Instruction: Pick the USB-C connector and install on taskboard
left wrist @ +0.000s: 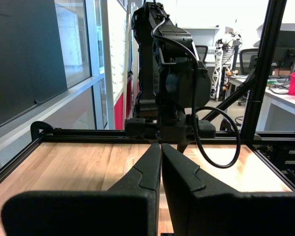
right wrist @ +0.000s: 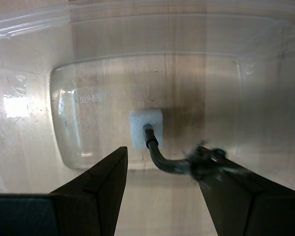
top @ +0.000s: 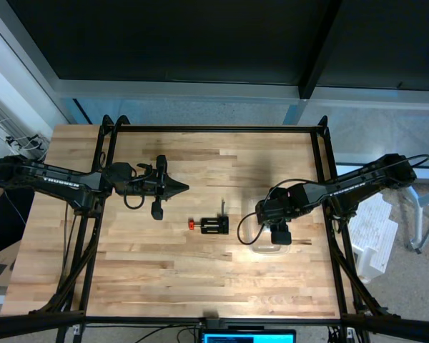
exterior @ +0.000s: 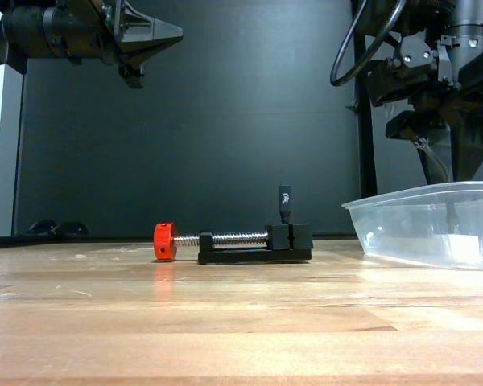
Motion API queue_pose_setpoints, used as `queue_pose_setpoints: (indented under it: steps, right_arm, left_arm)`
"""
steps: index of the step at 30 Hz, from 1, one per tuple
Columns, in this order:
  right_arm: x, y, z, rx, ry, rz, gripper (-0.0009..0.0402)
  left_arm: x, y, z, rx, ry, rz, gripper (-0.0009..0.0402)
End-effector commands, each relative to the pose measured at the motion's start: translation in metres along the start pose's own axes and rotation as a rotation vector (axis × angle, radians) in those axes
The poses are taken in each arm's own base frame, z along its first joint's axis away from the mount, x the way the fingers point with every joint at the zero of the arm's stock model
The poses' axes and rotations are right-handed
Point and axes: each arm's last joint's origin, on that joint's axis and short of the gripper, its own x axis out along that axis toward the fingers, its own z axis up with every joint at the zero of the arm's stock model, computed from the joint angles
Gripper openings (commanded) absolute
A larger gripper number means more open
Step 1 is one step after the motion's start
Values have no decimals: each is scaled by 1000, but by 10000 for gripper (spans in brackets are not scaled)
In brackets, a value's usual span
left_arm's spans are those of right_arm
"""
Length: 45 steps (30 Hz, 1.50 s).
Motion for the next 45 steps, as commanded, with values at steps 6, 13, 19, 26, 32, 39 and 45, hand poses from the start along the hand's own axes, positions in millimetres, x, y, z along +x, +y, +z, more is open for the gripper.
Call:
queue_pose_setpoints:
  steps: [6, 13, 19, 26, 32, 39, 45]
  right_arm:
    - [13, 5, 1, -7, 3, 2, 188]
    - [17, 6, -1, -11, -1, 3, 188]
    - [21, 6, -2, -9, -12, 5, 187]
    - [27, 7, -5, -9, -22, 9, 166]
    - [30, 7, -6, -9, -31, 12, 135]
    - [30, 7, -6, -11, -35, 13, 103]
    - [30, 7, -6, -12, -32, 13, 69]
  left_arm:
    - [0, 0, 0, 0, 0, 0, 0]
    - [0, 0, 0, 0, 0, 0, 0]
    - [0, 0, 0, 0, 0, 0, 0]
    - [0, 0, 0, 0, 0, 0, 0]
    - [0, 0, 0, 0, 0, 0, 0]
    - [0, 0, 0, 0, 0, 0, 0]
    - [0, 0, 0, 0, 0, 0, 0]
